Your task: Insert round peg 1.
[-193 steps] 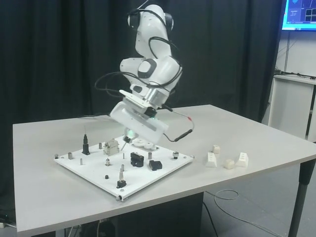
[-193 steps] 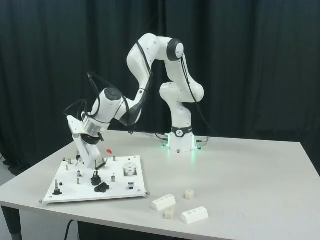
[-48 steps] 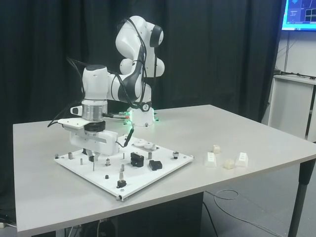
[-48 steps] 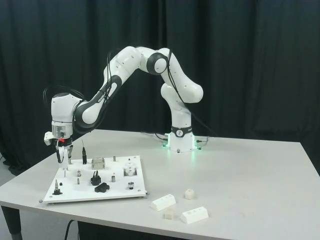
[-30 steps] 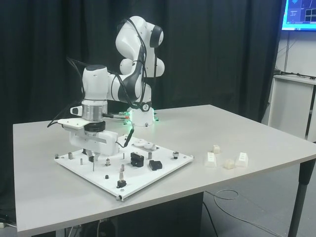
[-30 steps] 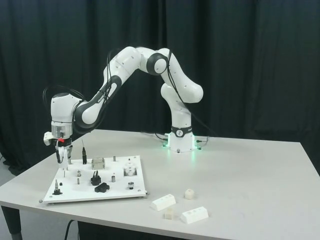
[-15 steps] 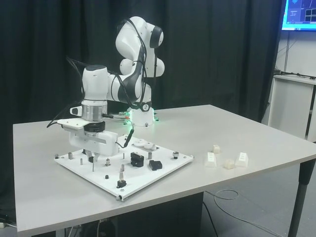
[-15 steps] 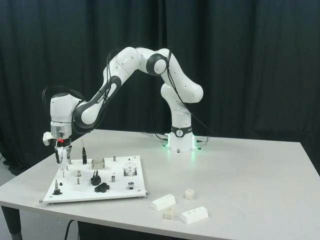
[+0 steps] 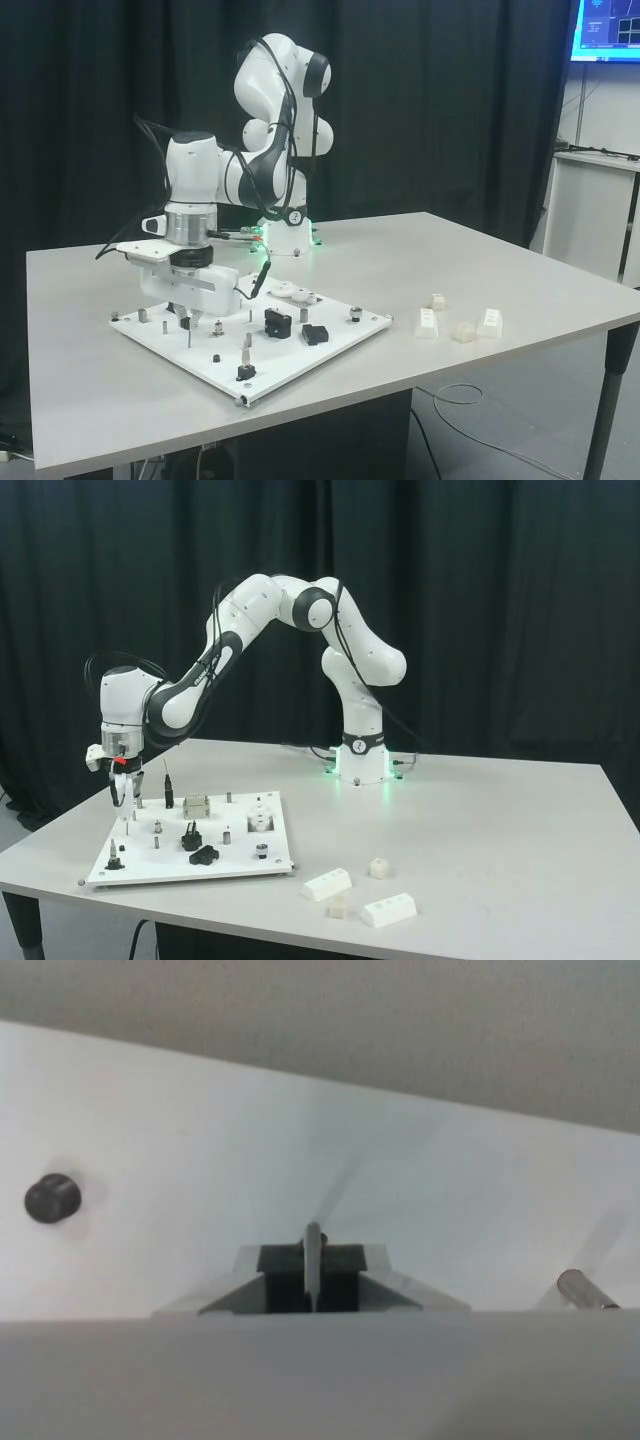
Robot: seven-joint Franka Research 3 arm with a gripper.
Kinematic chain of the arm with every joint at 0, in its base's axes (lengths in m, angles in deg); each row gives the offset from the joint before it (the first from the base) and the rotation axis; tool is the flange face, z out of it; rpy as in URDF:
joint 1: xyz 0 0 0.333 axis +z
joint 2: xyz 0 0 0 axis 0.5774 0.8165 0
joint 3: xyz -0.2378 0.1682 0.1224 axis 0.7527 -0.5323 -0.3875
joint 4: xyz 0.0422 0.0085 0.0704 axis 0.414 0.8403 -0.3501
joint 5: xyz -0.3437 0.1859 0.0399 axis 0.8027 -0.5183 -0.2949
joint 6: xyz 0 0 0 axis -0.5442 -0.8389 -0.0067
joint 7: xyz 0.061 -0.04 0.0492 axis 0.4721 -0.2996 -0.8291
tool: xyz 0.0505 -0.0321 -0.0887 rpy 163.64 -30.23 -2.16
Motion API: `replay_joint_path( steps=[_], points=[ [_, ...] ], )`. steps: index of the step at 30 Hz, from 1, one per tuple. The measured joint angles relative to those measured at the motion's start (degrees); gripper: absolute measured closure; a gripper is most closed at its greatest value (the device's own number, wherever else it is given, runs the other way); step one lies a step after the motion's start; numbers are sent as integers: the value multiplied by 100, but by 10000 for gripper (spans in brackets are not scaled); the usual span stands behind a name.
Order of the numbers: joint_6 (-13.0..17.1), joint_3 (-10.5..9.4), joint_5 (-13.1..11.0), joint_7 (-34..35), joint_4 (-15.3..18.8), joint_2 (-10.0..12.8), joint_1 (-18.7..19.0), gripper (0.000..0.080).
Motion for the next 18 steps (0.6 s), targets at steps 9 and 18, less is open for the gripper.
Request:
replay_joint_path(
  steps=[9,18],
  points=[
    [-10,0,0,-39,-1,0,-2,774],
    [-31,4,0,-74,-5,0,-10,774]
  ],
)
